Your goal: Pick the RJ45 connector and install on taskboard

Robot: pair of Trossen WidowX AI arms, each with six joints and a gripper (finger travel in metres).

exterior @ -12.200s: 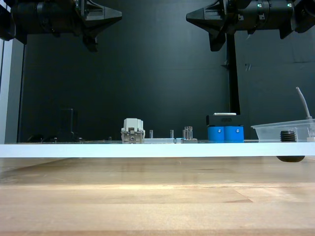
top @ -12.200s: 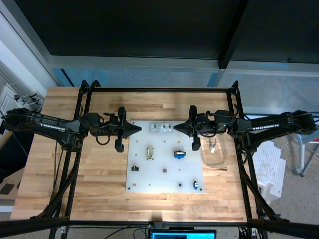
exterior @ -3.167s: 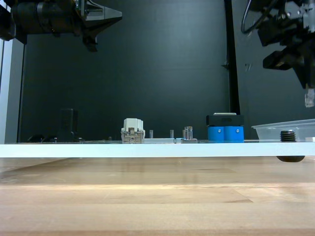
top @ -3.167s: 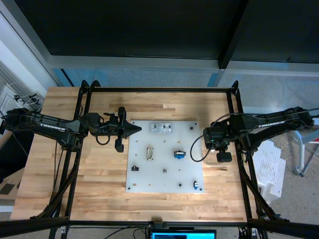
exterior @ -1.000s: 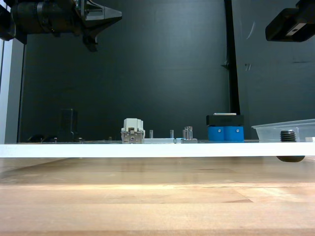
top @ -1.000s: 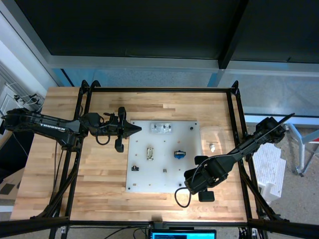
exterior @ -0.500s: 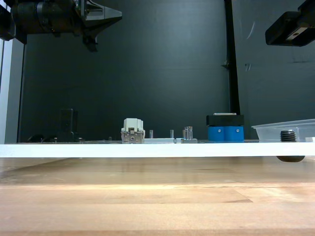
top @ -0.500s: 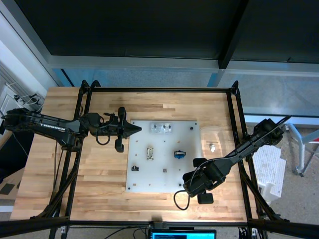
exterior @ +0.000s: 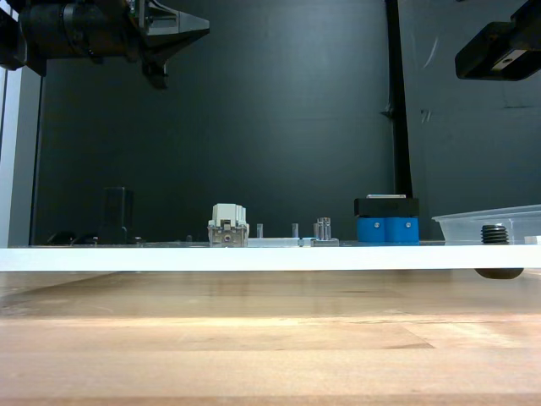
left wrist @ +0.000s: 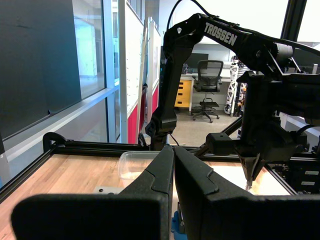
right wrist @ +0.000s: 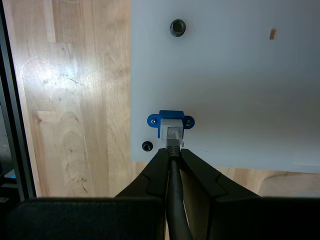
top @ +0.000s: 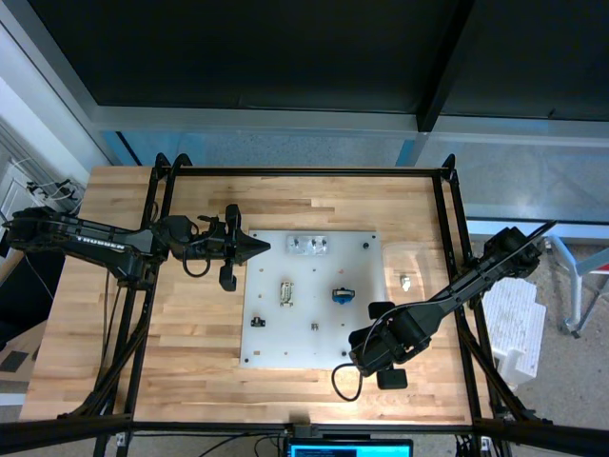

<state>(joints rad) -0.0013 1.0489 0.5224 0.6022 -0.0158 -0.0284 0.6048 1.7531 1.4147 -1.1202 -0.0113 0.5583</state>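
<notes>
Right wrist view: the right gripper (right wrist: 172, 150) points straight down at the taskboard (right wrist: 235, 85). Its two black fingers (right wrist: 159, 167) are drawn in tight on the RJ45 connector (right wrist: 173, 133) and on the dark cable that runs back between them. The connector sits just past the fingertips. It is a tiny pale, slightly see-through block with a grey ridged stub behind it where the cable begins. Its front end touches the white middle of a small blue fitting (right wrist: 170, 120), a bracket with a screwed ear on each side. Whether the plug is fully seated cannot be told. Just to one side of the fingertips a small black screw head (right wrist: 146, 146) sits in the board near its edge. Well ahead of the gripper there is a dark round insert (right wrist: 177, 27). The wooden table (right wrist: 75, 100) shows alongside the board's edge.

In the high view the right gripper (top: 368, 354) is low over the near right corner of the taskboard (top: 295, 333). A clear tray (top: 409, 255) lies behind its wrist, off the board's right edge, with a small pale piece (top: 406, 282) in it.

The left gripper (top: 257, 247) hovers at the board's far left edge, well apart from the right one. In the low view it hangs high above the board (exterior: 199, 25). Its fingers (left wrist: 160, 175) are pressed together with nothing between them.
</notes>
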